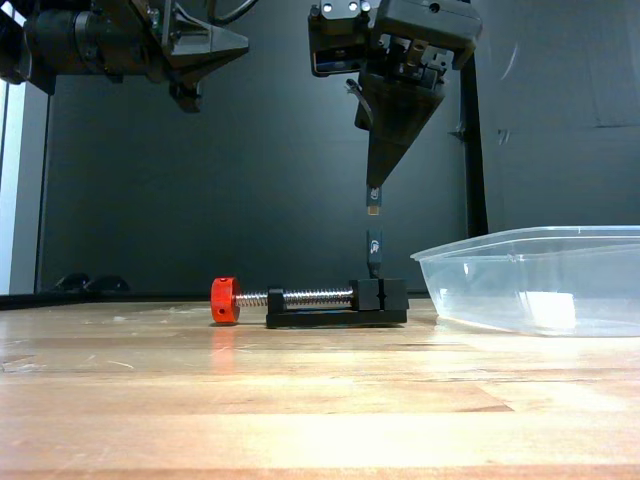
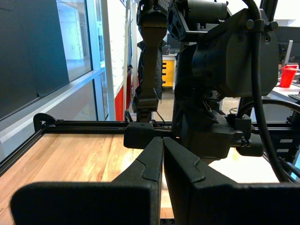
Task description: Pick the USB-C connector and install on taskboard
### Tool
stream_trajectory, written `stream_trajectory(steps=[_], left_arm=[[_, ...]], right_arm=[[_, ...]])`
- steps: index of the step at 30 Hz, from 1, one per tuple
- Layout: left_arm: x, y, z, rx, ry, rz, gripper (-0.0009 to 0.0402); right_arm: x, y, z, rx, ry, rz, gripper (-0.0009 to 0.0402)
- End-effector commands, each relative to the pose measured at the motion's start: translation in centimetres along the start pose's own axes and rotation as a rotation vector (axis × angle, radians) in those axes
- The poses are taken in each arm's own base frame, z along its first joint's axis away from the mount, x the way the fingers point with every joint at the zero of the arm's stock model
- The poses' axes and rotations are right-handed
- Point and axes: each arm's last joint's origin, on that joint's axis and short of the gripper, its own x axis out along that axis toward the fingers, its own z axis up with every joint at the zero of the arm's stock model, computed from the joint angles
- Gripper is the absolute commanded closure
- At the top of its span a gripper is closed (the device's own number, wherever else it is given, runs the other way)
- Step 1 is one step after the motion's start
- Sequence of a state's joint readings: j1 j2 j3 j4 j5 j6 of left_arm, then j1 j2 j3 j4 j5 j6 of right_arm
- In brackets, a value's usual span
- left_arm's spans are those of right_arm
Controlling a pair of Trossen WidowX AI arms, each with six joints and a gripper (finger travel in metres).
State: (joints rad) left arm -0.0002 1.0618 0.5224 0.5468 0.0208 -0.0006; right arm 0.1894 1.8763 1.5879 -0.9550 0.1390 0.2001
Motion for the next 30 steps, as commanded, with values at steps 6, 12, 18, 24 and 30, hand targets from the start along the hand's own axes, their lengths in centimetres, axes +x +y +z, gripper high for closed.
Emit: stream_trajectory(steps=[6, 12, 18, 24, 30], left_arm=[[0.01, 0.01, 0.01, 0.0, 0.0, 0.0, 0.0393], [0.01, 0.0, 0.01, 0.0, 0.0, 0.0, 0.0393], [0.01, 0.0, 0.01, 0.0, 0.0, 0.0, 0.0393], [0.01, 0.01, 0.01, 0.0, 0.0, 0.0, 0.0393], [0.01, 0.0, 0.01, 0.0, 0.0, 0.0, 0.0393]], right_arm=[[0.73, -0.03, 0.07, 0.002, 0.012, -0.004, 0.0393], [1.15, 0.01, 0.07, 0.002, 0.024, -0.005, 0.0393], [1.13, 0.01, 0.06, 0.001, 0.024, -0.007, 0.0393], [1.13, -0.01, 0.03, 0.001, 0.027, -0.007, 0.0393], [1.13, -0.02, -0.02, 0.0, 0.033, -0.008, 0.0393]])
